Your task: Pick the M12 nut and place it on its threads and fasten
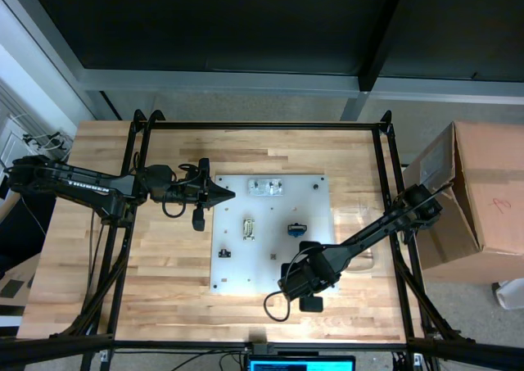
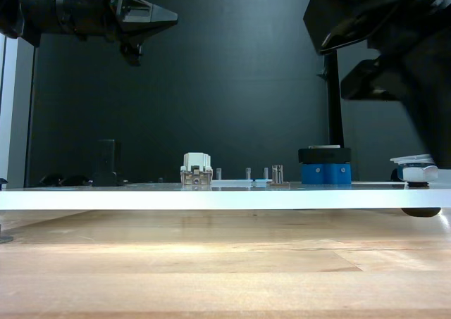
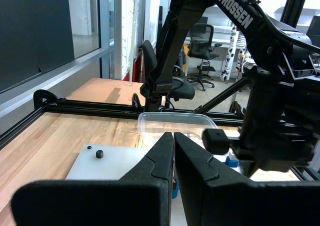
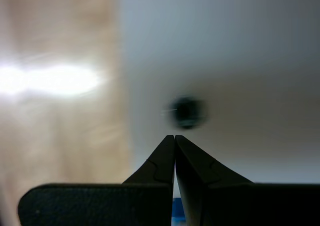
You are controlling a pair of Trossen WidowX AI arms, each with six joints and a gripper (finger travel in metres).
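Observation:
My right gripper (image 1: 288, 287) hangs over the white board (image 1: 237, 264) at its near right edge, fingers shut tip to tip with nothing between them (image 4: 174, 137). Just beyond the tips, the right wrist view shows a blurred dark round thing (image 4: 187, 112) on the board, likely the stud. I cannot tell whether the nut sits on it. In the high view the arm hides that spot. The low view shows a pale silvery piece on a dark base (image 2: 416, 171) at the right, and I cannot tell what it is. My left gripper (image 1: 223, 194) is shut and empty, held high over the board's far left edge.
A blue block with a black cap (image 1: 296, 230) and a white connector (image 1: 247, 228) stand mid-board. A clear tray (image 3: 175, 123) lies off the board's right side. A black post (image 3: 99, 154) marks the far right corner. A cardboard box (image 1: 483, 191) stands beside the table.

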